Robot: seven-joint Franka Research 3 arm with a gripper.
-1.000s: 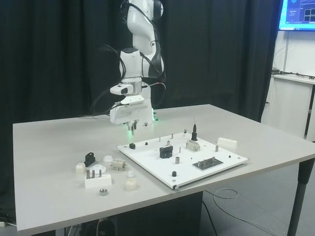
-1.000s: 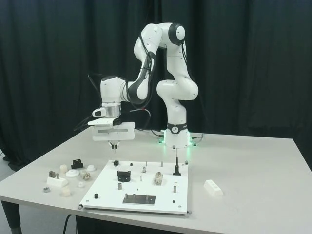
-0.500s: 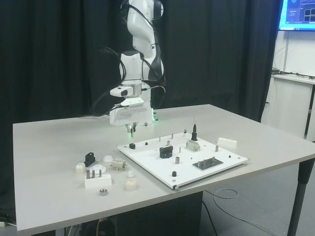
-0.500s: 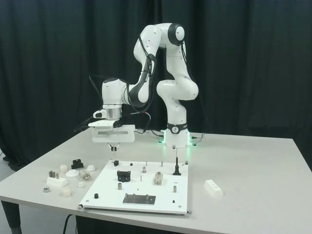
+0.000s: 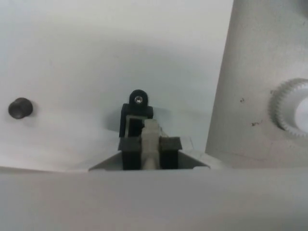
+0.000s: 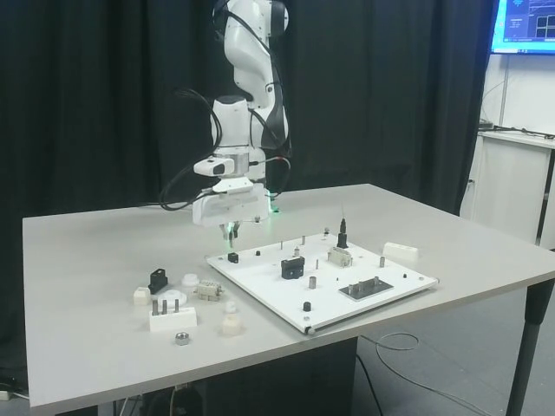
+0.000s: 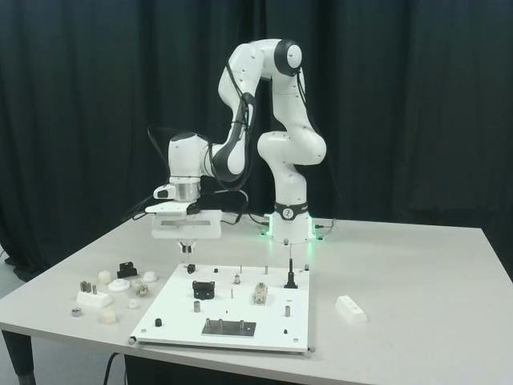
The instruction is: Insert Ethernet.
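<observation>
The Ethernet plug, a small pale connector point(image 5: 150, 144), sits pinched between the two black fingertips of the gripper point(image 5: 150, 153), which are closed narrowly on it. Directly below the fingertips, on the white square board point(image 5: 96, 72), stands a small black socket block with a round screw-topped tab point(image 5: 137, 109); the plug hangs above it, and whether the two touch cannot be told from the wrist view. On the board, off to one side of the gripper, is a small black round knob point(image 5: 20, 108). On the other side, past the board's edge, on the grey table point(image 5: 260, 96), lies a white toothed gear point(image 5: 292, 108).

The room views show what the wrist camera misses. The gripper point(image 6: 230, 227) hangs over the board's far corner, with a clear gap between it and the board point(image 6: 260, 277). Farther along the board from the gripper stand a black block point(image 6: 291, 269), a tall black post on a base point(image 6: 342, 234) and a dark flat plate with pins point(image 6: 360, 288). A cluster of loose white parts point(image 7: 108, 293) lies on the table beside the board, on the gripper's side, and a white rectangular block point(image 7: 350, 309) rests well apart on the opposite side. The plug itself is too small to make out in either room view.
</observation>
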